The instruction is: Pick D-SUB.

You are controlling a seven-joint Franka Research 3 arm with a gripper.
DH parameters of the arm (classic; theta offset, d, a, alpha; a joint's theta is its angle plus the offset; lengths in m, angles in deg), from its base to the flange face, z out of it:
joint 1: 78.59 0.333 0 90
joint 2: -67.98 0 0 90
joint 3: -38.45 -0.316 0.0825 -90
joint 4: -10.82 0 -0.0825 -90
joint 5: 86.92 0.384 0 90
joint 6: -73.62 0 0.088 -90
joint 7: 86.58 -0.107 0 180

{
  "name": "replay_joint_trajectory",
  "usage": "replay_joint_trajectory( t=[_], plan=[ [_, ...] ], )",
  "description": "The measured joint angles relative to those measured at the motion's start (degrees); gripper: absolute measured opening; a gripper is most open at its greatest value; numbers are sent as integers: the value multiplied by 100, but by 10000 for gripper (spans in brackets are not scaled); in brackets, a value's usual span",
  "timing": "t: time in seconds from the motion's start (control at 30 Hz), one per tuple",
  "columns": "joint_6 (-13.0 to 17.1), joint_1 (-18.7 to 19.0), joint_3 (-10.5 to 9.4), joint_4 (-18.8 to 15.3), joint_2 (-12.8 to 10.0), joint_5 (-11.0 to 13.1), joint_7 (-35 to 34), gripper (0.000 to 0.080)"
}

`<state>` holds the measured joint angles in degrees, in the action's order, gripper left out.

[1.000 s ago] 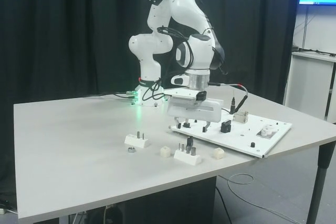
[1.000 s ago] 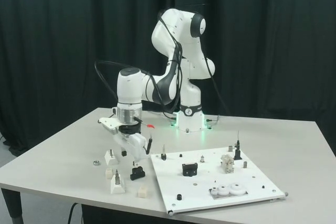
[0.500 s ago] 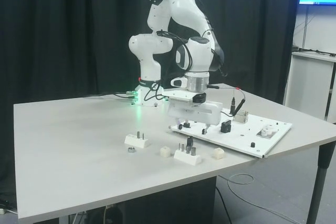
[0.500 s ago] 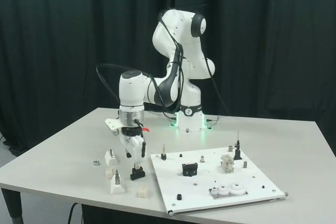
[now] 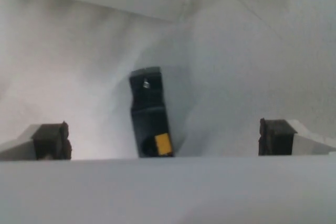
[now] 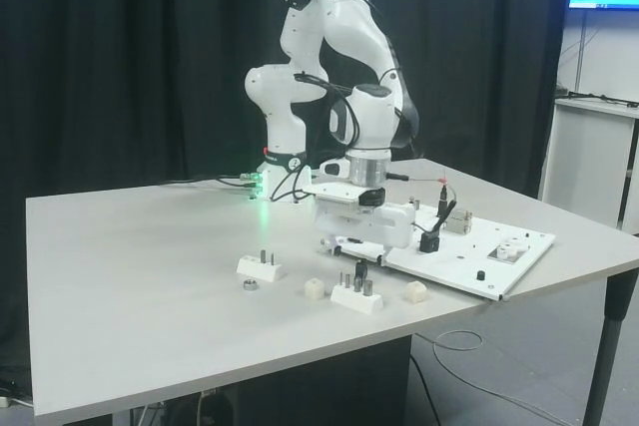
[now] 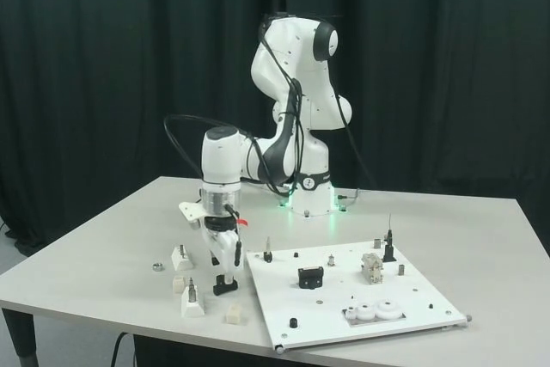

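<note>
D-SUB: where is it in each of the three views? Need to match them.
Wrist view: D-SUB lies on the table between the open pincer fingertips.
First room view: D-SUB just under the pincer, beside the white board.
Second room view: D-SUB under the pincer, off the board's near corner.
Shared landmark: the white board.

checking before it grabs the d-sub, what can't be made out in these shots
- D-SUB, wrist view: its near end is cut off by the gripper body, and the picture is soft.
- First room view: the gripper hides the part almost fully.
- Second room view: whether the fingers touch the part is too small to tell.
- Small white blocks on the table: their pins are too small to identify.
</note>
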<state>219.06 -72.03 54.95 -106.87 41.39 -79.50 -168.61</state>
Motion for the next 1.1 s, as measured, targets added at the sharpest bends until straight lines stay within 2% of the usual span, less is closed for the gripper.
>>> replay_joint_trajectory(
  t=[0.4,1.1],
  plan=[
    [489,0,-66,-391,-4,5,0,800],
    [829,0,-110,-537,-7,5,3,800]
  ],
)
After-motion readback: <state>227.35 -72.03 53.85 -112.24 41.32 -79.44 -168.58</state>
